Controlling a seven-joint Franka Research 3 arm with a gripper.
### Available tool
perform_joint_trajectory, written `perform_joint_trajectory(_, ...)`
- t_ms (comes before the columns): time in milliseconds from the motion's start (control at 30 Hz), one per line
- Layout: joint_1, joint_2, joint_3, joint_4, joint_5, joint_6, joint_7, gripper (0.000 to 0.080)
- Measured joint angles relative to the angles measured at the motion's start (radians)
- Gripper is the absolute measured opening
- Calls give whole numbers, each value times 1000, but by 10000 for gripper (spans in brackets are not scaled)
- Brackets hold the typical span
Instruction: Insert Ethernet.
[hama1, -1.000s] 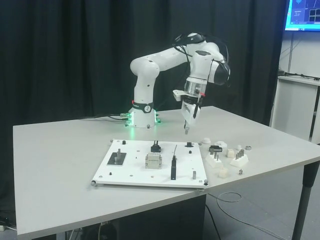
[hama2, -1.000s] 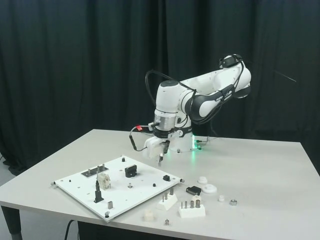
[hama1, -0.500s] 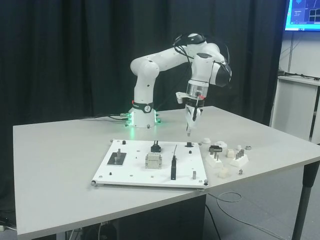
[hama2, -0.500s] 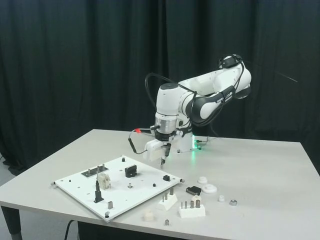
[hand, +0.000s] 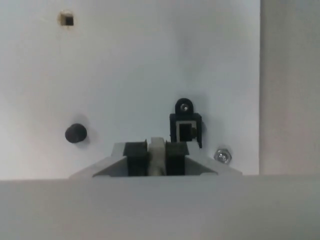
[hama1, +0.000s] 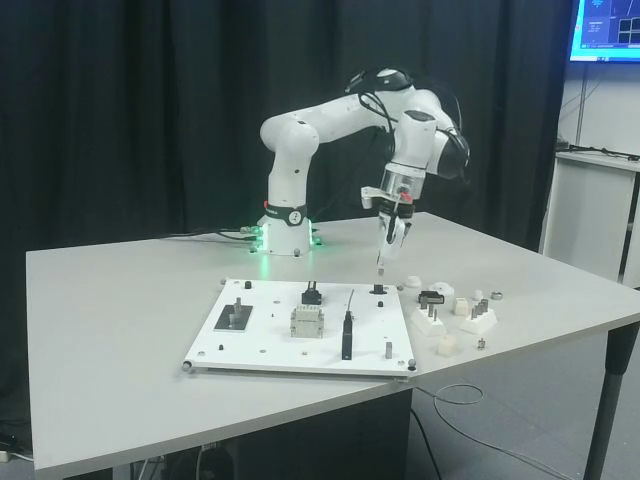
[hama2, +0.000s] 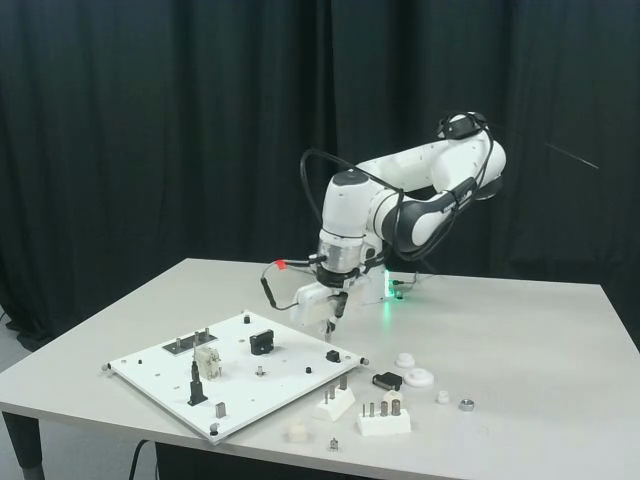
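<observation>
My gripper (hand: 157, 152) is shut on a small pale plug, the Ethernet connector (hand: 157, 156), pinched between the black pads (hand: 134, 158). In the wrist view a small black socket (hand: 185, 129) on the white board (hand: 150, 65) lies just past the fingertips, slightly to one side of the plug. The room views show the gripper (hama1: 380, 262) pointing down, a little above the black socket (hama1: 377, 289) at the board's far right corner. From the other side, the gripper (hama2: 330, 322) hangs above the same socket (hama2: 333, 355).
On the board (hama1: 270, 330) stand a grey block (hama1: 306, 322), a black upright part (hama1: 346, 336), a black clip (hama1: 311, 294) and a dark plate (hama1: 235, 316). White fixtures and small parts (hama1: 450, 310) lie on the grey table right of the board. A black knob (hand: 76, 133) and a nut (hand: 222, 156) sit near the socket.
The arm has swung its wrist toward the board's far right corner; the gripper now hangs over the small black socket. The plug stays held.
</observation>
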Motion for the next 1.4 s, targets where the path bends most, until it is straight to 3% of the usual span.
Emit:
perform_joint_trajectory(667, 2, 8, 10, 1, -5, 36, 20, 71)
perform_joint_trajectory(1400, 20, 7, 19, -3, -4, 27, 19, 71)
